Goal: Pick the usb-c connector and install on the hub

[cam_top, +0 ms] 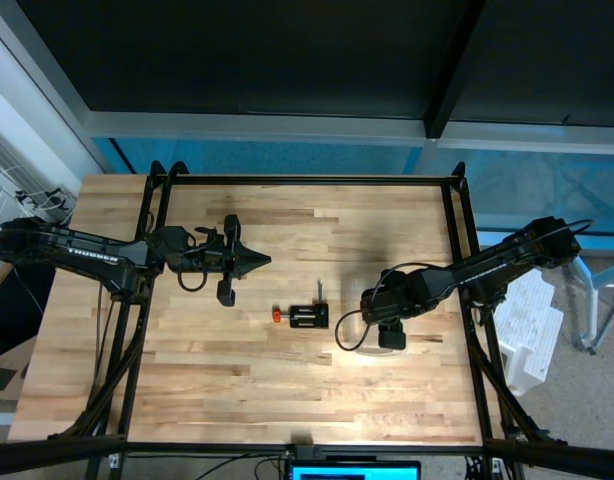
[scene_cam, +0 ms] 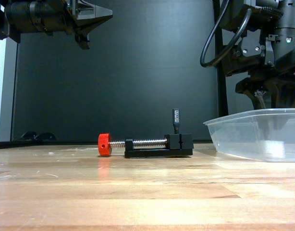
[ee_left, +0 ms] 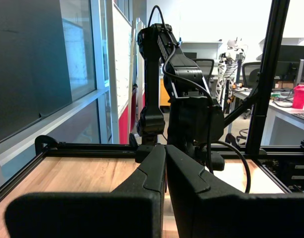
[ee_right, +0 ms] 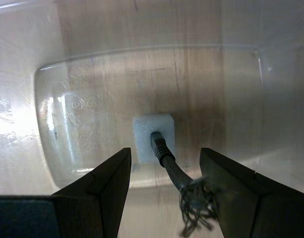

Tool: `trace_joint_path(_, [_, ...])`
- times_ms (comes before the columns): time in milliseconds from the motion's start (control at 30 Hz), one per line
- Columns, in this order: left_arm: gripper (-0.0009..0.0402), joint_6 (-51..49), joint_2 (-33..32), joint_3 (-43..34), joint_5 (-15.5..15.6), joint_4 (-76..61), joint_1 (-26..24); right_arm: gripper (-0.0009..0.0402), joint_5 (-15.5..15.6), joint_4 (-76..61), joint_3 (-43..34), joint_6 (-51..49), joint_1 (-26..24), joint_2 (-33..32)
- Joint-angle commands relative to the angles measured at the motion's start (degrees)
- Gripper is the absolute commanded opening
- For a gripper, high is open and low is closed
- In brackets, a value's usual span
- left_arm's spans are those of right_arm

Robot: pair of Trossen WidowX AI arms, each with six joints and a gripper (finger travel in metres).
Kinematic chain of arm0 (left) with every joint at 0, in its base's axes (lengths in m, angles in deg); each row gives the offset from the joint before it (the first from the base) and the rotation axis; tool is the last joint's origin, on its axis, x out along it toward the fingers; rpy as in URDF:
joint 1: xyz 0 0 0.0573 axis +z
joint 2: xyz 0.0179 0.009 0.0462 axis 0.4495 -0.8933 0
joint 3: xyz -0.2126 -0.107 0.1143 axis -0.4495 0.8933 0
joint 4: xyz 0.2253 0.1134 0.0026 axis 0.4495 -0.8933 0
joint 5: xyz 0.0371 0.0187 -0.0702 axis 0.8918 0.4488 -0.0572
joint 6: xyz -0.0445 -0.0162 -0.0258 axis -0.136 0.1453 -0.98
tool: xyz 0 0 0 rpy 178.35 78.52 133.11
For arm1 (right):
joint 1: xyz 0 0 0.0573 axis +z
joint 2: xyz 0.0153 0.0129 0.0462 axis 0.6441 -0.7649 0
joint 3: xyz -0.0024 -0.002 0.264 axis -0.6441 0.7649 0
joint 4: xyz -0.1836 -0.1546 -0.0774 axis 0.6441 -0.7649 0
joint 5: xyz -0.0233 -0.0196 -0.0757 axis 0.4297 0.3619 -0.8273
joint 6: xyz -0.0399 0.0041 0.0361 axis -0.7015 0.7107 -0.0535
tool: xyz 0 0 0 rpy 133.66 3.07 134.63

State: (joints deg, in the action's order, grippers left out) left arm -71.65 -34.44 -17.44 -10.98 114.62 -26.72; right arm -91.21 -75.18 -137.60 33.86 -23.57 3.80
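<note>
Sitting upright in a white foam block [ee_right: 144,133], the usb-c connector [ee_right: 157,144] has its short black cable stub [ee_right: 174,168] rising toward the camera w/ a frayed end; it's not held. Block rests on the floor of a clear plastic tub [ee_right: 68,124], which sits on the wooden table [cam_top: 237,390] at the right side. Right gripper [ee_right: 164,151] is directly above the tub, pointing down, fingers [ee_right: 107,178] spread wide, one on each side of the connector and not touching it. Low view: right gripper [scene_cam: 270,96] is at about the tub's [scene_cam: 243,134] rim; can't tell how far the tips reach inside. Just left of the tub, approx. table center, a small black vise [scene_cam: 157,147] w/ a red knob [scene_cam: 104,144] clamps the hub [scene_cam: 176,119], which stands upright above the vise's clamping faces. High view shows the same vise [cam_top: 307,317] well apart from the left arm. Left gripper [cam_top: 259,260] is raised high over the table's left half, pointing inward toward the right arm, fingers [ee_left: 152,168] pressed together on nothing.
</note>
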Motion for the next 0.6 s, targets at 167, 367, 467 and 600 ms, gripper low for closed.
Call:
trace_joint_path(167, [0.0000, 0.0, 0.0, 0.0, 0.0, 0.0, 0.0, 0.0192, 0.0, 1.0, 0.0, 0.0, 0.0, -1.3])
trace_joint_path(367, [0.0000, 0.0, 0.0, 0.0, 0.0, 0.0, 0.0, 0.0192, 0.0, 1.7, 0.0, 0.0, 0.0, -2.0])
trace_joint_path(467, [0.0000, 0.0, 0.0, 0.0, 0.0, 0.0, 0.0, 0.0192, 0.0, 1.7, 0.0, 0.0, 0.0, -2.0])
trace_joint_path(600, [0.0000, 0.0, 0.0, 0.0, 0.0, 0.0, 0.0, 0.0192, 0.0, 1.8, 0.2, 0.1, 0.0, -2.0])
